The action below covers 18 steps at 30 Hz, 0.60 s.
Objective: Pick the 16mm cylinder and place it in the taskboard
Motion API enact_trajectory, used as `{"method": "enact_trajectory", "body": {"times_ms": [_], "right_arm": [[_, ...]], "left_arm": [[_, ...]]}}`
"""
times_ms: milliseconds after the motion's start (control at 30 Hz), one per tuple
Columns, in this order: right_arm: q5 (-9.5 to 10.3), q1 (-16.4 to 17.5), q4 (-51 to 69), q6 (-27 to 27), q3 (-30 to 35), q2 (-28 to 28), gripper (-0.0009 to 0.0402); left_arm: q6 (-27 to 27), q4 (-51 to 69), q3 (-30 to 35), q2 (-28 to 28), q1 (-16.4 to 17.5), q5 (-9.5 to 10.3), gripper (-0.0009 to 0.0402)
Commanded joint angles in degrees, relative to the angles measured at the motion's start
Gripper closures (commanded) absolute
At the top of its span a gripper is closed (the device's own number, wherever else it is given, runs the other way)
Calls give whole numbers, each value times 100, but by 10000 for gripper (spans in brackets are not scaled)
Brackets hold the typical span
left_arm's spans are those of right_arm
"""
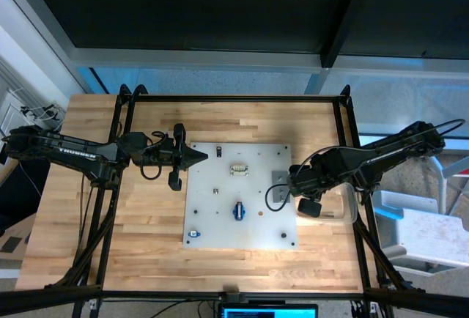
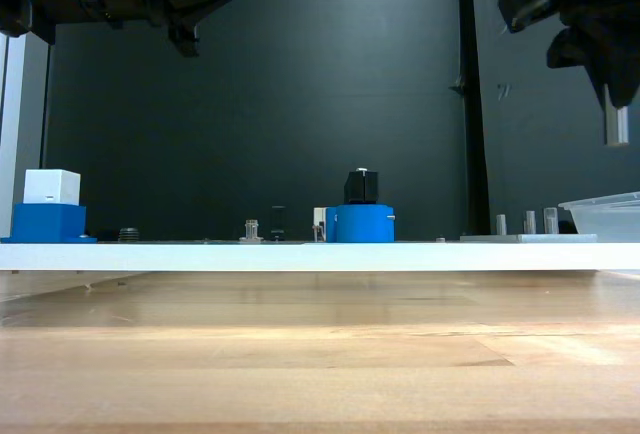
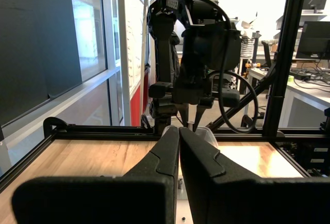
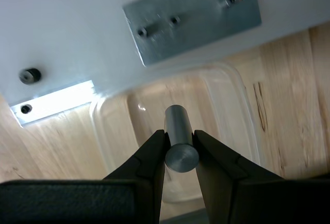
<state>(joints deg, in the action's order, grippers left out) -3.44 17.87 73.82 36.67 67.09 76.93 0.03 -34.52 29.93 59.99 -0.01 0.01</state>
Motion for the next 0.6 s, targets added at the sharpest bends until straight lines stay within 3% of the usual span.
{"method": "enact_trajectory", "body": {"times_ms": [33,600], "right_arm": [[-7,0,4,-11,192,201,350],[-4,2,-46,-162,1023,1196,350]], "left_arm": [[2,-2,2,2,2,0,393],[2,-2,2,2,0,0,393]]}}
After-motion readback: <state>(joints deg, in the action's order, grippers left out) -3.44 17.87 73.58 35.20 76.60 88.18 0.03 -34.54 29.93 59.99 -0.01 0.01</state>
